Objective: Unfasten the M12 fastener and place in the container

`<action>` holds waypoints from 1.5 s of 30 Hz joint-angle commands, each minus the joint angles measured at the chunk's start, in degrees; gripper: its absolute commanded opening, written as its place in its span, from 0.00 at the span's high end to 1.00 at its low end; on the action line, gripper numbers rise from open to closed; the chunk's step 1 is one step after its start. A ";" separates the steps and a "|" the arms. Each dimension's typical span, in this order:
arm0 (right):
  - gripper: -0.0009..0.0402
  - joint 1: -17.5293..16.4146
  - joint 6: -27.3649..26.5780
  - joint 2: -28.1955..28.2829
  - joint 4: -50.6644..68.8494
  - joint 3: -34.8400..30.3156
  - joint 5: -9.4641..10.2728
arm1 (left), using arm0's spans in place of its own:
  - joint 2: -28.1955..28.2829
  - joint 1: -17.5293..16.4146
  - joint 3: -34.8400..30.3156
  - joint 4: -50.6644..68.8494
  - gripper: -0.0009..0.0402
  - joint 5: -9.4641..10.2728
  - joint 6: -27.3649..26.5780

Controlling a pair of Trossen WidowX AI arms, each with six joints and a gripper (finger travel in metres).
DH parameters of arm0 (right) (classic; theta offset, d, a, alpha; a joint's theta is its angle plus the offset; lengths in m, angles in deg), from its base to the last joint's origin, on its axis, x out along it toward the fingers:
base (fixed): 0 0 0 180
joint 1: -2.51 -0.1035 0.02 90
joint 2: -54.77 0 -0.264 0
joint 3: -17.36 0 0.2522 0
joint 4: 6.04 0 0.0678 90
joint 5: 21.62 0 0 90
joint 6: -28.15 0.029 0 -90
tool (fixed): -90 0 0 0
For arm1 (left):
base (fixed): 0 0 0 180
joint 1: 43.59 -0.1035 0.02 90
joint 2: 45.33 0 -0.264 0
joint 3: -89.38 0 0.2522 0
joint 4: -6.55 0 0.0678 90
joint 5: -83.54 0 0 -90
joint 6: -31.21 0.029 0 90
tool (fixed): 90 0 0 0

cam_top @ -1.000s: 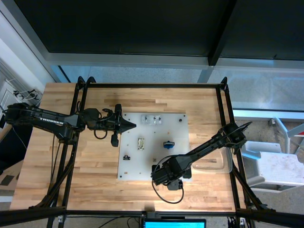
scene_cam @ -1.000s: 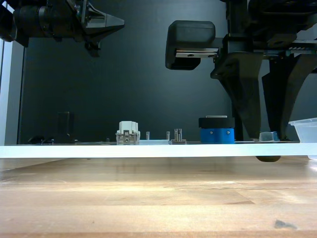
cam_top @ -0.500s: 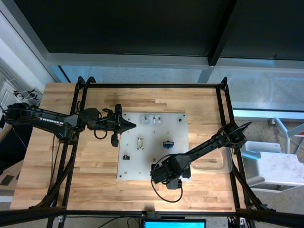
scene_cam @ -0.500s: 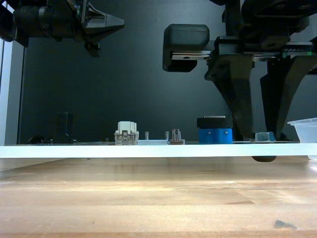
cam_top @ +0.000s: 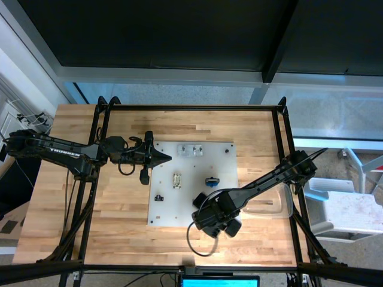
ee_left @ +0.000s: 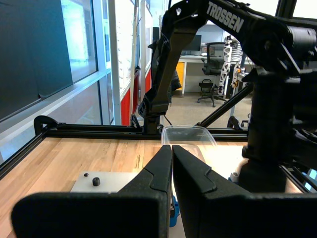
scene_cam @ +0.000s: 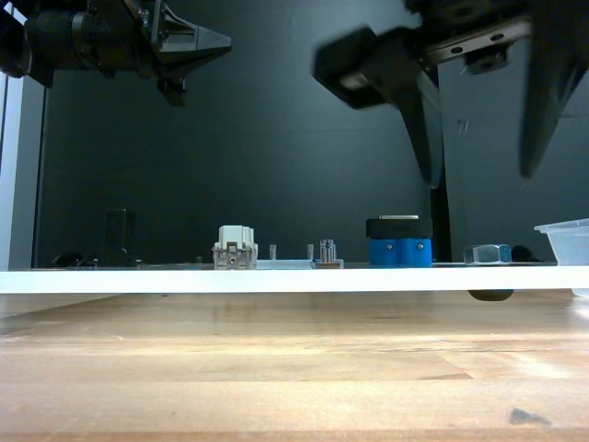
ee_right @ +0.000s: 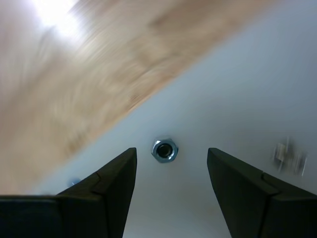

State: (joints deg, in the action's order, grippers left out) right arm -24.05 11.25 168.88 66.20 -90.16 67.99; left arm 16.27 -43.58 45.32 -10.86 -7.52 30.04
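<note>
Since the nut [ee_right: 164, 150] sat low on its stud near the board's [cam_top: 173, 206] right edge, outside the container [scene_cam: 563, 241], right gripper [scene_cam: 480, 175] hung above it spread wide and empty, probably lined up for a grip; left gripper [cam_top: 166, 158], fingers together, idled far left.

Wooden table [cam_top: 119, 233], black backdrop [scene_cam: 276, 166], tall windows [ee_left: 81, 39], office chair [ee_left: 214, 54] beyond

A white board [cam_top: 185, 209] lies on a wooden surface [cam_top: 119, 230] ringed by a black frame [cam_top: 191, 108], carrying a blue connector [cam_top: 212, 181], a beige connector [cam_top: 177, 180] near it, a small black plug [cam_top: 159, 197] and a black post [cam_top: 227, 151] at its far right corner.
</note>
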 commanded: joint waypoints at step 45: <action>0.98 0.33 51.15 -0.90 -10.08 11.02 4.44 | 0.00 0.00 -0.02 -0.02 0.98 0.00 0.00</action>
State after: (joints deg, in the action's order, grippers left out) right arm -23.75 62.46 168.11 55.25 -79.14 72.98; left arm 16.25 -43.58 45.30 -10.89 -7.50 30.04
